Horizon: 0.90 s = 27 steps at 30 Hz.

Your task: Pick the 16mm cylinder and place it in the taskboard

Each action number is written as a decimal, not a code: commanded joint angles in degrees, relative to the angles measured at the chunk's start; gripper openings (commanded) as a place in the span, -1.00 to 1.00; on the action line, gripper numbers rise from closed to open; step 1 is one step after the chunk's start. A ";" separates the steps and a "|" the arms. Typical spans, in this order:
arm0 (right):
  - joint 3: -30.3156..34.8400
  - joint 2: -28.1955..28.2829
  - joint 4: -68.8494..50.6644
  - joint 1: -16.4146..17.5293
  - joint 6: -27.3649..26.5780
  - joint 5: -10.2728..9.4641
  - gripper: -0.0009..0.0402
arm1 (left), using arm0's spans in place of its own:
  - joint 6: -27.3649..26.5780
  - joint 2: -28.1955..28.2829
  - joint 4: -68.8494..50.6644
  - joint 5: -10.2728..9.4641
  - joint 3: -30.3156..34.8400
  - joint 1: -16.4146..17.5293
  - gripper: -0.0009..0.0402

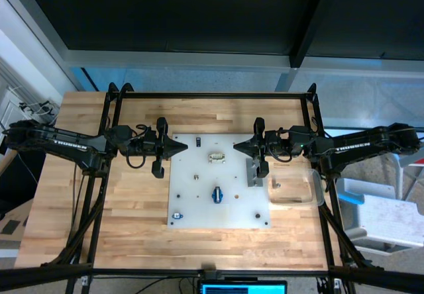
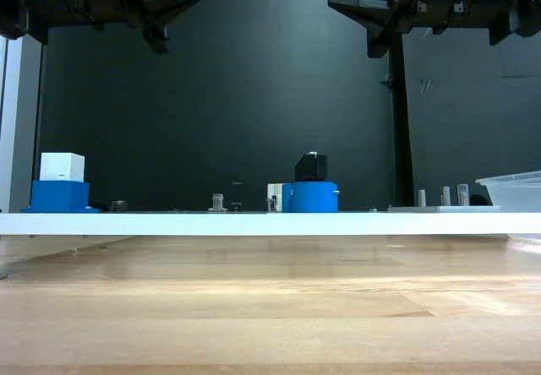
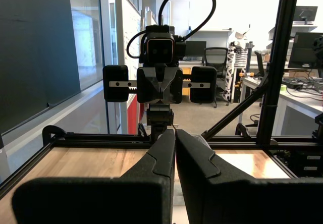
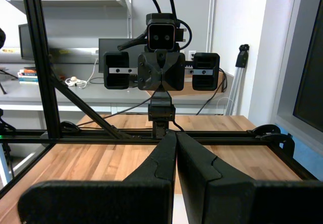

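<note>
Nearest the front edge of the wooden table (image 1: pixel 79 195), the taskboard (image 1: pixel 199 208) is seen lying flat, with a blue fitting (image 1: pixel 216 194) standing on it. Just beside the board's right edge a clear tray (image 1: pixel 313 200) is set. A small grey speck near the tray's left wall is taken to be the 16mm cylinder (image 1: pixel 277 185). It lies off the board and is touched by neither gripper.

The peg is judged to be rigid, light metal, smooth enough to slip or roll, and not fragile. It is best taken across its round sides near mid-length, with the fingers brought squarely down so that it is not squeezed out sideways. Whether it lies on its side or stands on end cannot be told.

From table height, three small upright pegs (image 2: pixel 445 195) are seen at the board's right, just before the tray. How they relate to the speck seen from above cannot be settled. The receiving hole cannot be picked out among the board's small holes.

Farther back, the grey block (image 1: pixel 252 175) is partly overlapped by a part of the right arm. Over the board's far half and well above it, the left gripper (image 1: pixel 180 146) and the right gripper (image 1: pixel 240 145) are pointed at each other, tips apart. The fingers of each are pressed together on nothing.
</note>
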 commanded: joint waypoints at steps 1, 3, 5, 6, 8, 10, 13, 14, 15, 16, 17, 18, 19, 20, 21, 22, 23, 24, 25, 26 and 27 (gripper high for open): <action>0.00 0.00 -4.02 0.02 -0.02 0.00 -0.96 | 0.04 0.00 -0.13 0.00 -0.04 0.02 -0.96; 0.00 0.00 -4.00 0.02 -0.02 0.00 -0.96 | 0.04 0.00 -0.15 0.00 -0.04 0.00 -0.96; 0.00 0.00 -4.02 0.04 -0.02 0.00 -0.96 | 0.04 0.00 -0.13 0.00 -0.04 0.02 -0.96; 0.00 0.00 -3.98 0.02 -0.02 0.00 -0.96 | 0.07 0.00 -0.15 0.00 -0.04 0.00 -0.96; 0.00 0.00 -3.72 0.04 0.00 0.00 -0.96 | 0.04 0.00 -0.13 0.00 -0.04 0.02 -0.96; 0.00 0.00 -3.69 0.04 0.02 0.00 -0.96 | 0.04 0.00 -0.13 0.00 -0.04 0.00 -0.96; 0.11 -0.04 -3.78 0.07 2.60 -0.04 -0.96 | 0.04 0.00 -0.13 0.00 -0.04 0.02 -0.96; 0.48 -0.13 -4.46 0.04 3.58 -0.02 -0.96 | 0.04 0.00 -0.13 0.00 -0.04 0.00 -0.96; 1.03 -0.13 -5.55 0.04 4.11 0.00 -0.96 | 0.04 0.00 -0.13 0.00 -0.04 0.00 -0.96; 1.79 -0.13 -7.06 0.07 4.04 0.00 -0.96 | 0.07 0.00 -0.13 0.00 -0.04 0.02 -0.96; 2.67 -0.13 -8.87 0.07 4.07 0.00 -0.96 | 0.04 0.00 -0.15 0.00 -0.04 0.00 -0.96; 3.72 -0.13 -11.19 0.09 4.07 0.00 -0.96 | 0.04 0.00 -0.15 0.00 -0.04 0.00 -0.96; 4.94 -0.13 -13.94 0.09 4.07 0.00 -0.96 | 0.04 0.00 -0.13 0.00 -0.04 0.02 -0.96; 6.43 -0.13 -17.55 0.11 4.09 -0.02 -0.96 | 0.04 0.00 -0.13 0.00 -0.04 0.00 -0.96; 8.07 -0.13 -21.64 0.13 4.07 -0.02 -0.96 | 0.04 0.00 -0.13 0.00 -0.04 0.00 -0.96; 9.88 -0.11 -26.16 0.15 4.04 -0.02 -0.96 | 0.04 0.00 -0.13 0.00 -0.04 0.02 -0.96; 11.72 0.04 -30.84 0.15 4.04 -0.02 -0.96 | 0.04 0.00 -0.13 0.00 -0.04 0.02 -0.96; 13.51 0.28 -35.41 0.17 4.04 0.00 -0.96 | 0.04 0.00 -0.15 0.00 -0.04 0.00 -0.96; 15.32 0.48 -39.80 0.20 4.04 -0.02 -0.96 | 0.04 0.00 -0.15 0.00 -0.04 0.00 -0.96; 16.92 0.57 -43.50 0.22 4.04 -0.04 -0.96 | 0.04 0.00 -0.13 0.00 -0.04 0.02 -0.96; 18.38 0.57 -46.51 0.28 4.04 -0.04 -0.96 | 0.04 0.00 -0.13 0.02 -0.04 0.00 -0.96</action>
